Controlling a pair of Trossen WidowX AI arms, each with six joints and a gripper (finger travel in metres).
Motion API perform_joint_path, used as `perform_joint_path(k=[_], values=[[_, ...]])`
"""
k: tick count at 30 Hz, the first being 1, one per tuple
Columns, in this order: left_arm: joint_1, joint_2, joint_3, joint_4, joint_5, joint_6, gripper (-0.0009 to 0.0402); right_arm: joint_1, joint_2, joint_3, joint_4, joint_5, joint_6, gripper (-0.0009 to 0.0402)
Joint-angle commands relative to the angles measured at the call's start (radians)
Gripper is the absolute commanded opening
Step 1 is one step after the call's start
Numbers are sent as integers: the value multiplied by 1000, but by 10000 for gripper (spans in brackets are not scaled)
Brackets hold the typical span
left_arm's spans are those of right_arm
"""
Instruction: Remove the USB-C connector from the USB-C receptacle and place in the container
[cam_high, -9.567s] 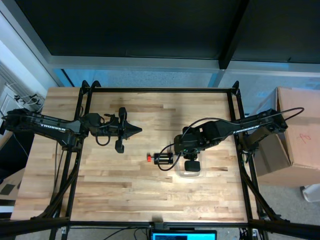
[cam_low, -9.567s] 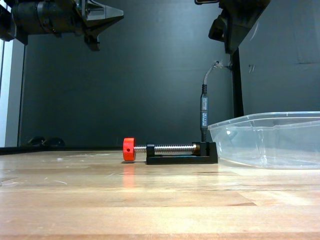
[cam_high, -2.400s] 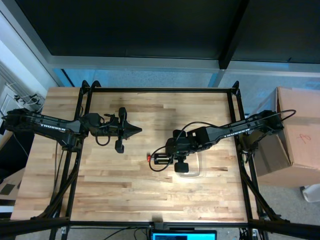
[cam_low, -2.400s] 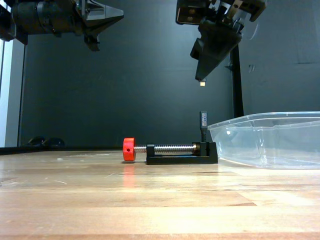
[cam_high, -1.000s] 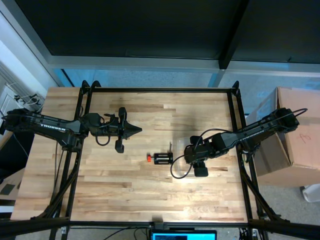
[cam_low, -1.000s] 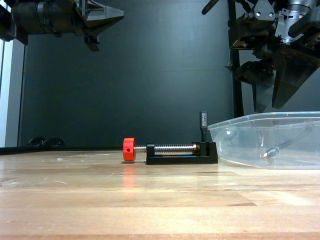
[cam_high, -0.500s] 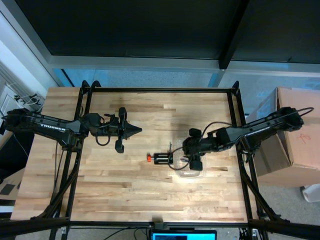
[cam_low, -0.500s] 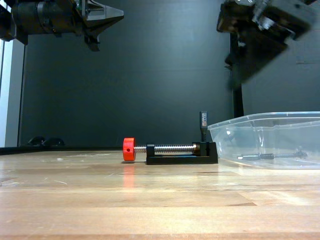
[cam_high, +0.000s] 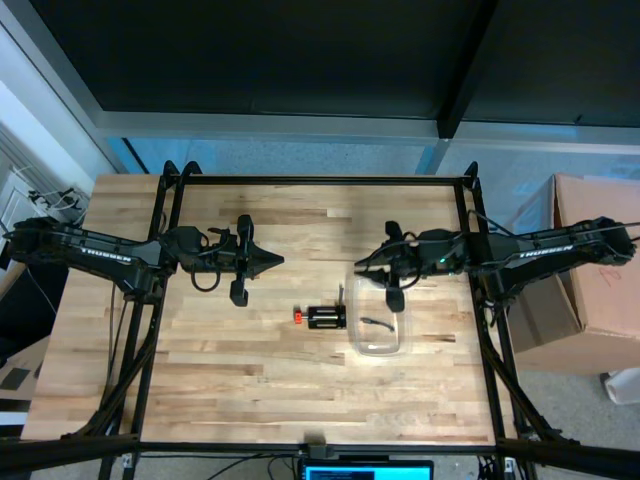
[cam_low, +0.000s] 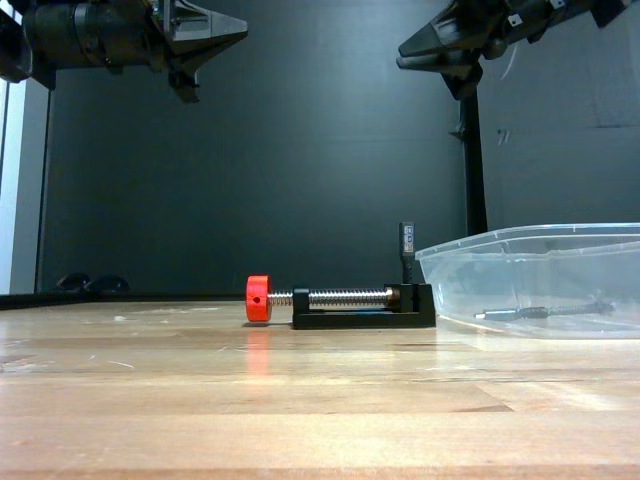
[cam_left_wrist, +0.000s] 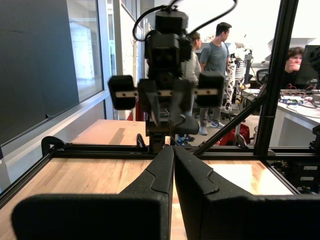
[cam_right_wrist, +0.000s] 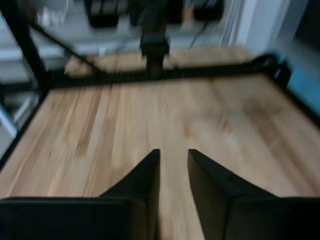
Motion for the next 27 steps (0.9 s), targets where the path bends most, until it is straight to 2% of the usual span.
perform_joint_path(k=[1,3,11,18,27], values=[[0,0,0,0,0,0,0,-27,-55,-64,102,-4,-18,13],[0,0,0,0,0,0,0,-44,-90,-102,162,-30,-26,-3],[0,0,0,0,0,0,0,-64,-184,-209,286,-63,-35,0],[0,0,0,0,0,0,0,-65,-195,-272,390,-97,-38,0],[0,0,0,0,0,0,0,-66,-195,-291,411,-100,-39,0]])
